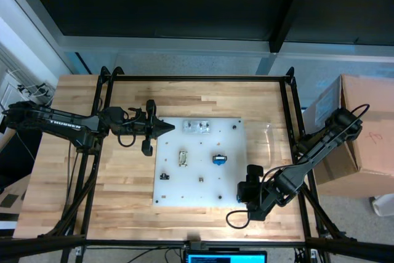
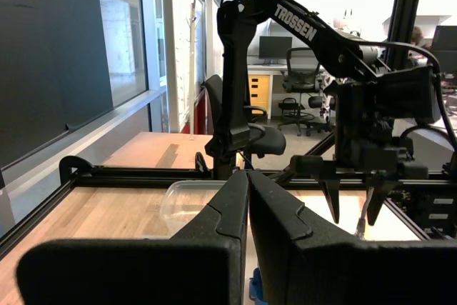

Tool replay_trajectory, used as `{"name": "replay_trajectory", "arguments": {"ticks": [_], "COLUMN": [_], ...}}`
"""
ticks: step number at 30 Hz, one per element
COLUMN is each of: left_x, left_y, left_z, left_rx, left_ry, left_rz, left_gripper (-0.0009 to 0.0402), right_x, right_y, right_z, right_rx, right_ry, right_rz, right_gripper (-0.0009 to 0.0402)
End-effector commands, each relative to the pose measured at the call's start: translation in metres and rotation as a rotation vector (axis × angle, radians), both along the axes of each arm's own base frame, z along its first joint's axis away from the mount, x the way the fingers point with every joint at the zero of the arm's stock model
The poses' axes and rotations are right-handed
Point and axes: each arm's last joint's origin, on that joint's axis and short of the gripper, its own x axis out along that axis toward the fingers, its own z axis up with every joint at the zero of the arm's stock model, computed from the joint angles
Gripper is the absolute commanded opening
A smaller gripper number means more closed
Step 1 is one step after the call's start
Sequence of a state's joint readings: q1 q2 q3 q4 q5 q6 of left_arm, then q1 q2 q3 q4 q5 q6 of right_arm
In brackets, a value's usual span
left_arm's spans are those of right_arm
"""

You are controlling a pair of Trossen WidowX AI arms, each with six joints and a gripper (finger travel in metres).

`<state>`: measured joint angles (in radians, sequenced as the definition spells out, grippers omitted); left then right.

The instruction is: Remove the RJ45 connector from the taskboard and place in the container

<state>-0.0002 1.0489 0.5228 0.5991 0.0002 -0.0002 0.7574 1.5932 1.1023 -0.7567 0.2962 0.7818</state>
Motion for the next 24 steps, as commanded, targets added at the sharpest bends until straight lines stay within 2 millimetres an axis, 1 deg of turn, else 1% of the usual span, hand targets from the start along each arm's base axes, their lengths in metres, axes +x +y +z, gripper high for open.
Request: {"name": "replay_trajectory", "arguments": {"ticks": [1,5,10,19,24], "left_x": [0.0,0.0,0.0001,0.0,0.0], "left_y": [0.0001,0.0001,0.0001,0.0,0.0], "left_z": [0.0,0.0,0.0,0.0,0.0], "left_rx": [0.0,0.0,0.0,0.0,0.0], "left_ry": [0.0,0.0,0.0,0.0,0.0], "left_rz": [0.0,0.0,0.0,0.0,0.0], "left_gripper": [0.0,0.0,0.0,0.0,0.0], "right_x": [0.0021,0.0022,0.0014,0.001,0.0008], "right_y": [0.002,0.0021,0.0014,0.0008,0.0009], "right_z": [-0.0065,-0.012,-0.0137,-0.0152,-0.0154], "right_rx": [0.011,0.022,0.017,-0.004,-0.003], "right_ry": [-0.014,-0.026,-0.022,-0.037,-0.037], "right_rz": [0.005,0.004,0.006,0.005,0.006], "right_gripper": [0.0232,0.0232,0.0224,0.0172,0.0151]}}
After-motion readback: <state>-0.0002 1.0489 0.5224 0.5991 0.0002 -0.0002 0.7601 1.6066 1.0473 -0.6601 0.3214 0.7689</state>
